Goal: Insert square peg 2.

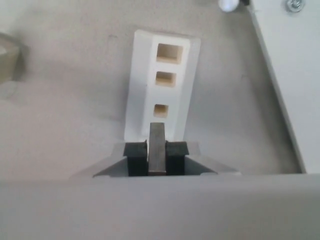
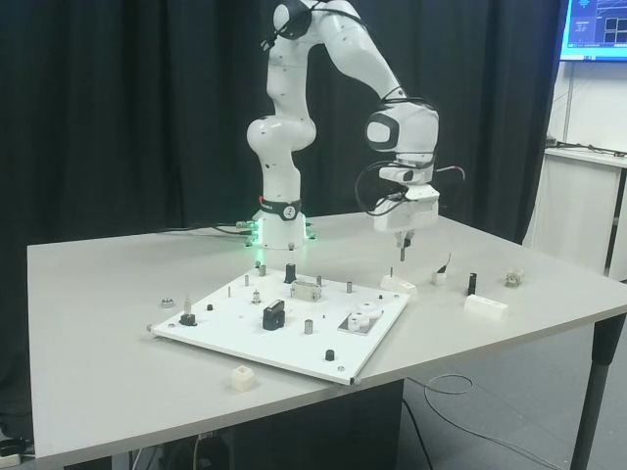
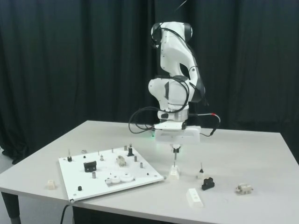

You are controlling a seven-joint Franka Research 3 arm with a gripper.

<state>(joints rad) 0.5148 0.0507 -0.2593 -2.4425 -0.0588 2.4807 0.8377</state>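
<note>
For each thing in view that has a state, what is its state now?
gripper: shut on the square peg, above the block.
square peg: held upright between the fingers, not yet in a hole.
white block with three square holes: lying on the grey table, all three holes empty.
white board: flat on the table, small parts standing on it.

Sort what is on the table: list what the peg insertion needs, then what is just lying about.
Needed:
- pincer, shut on the square peg
- white block with three square holes

Lying about:
- white board of parts
- small white cube
- black part
- long white block
</note>
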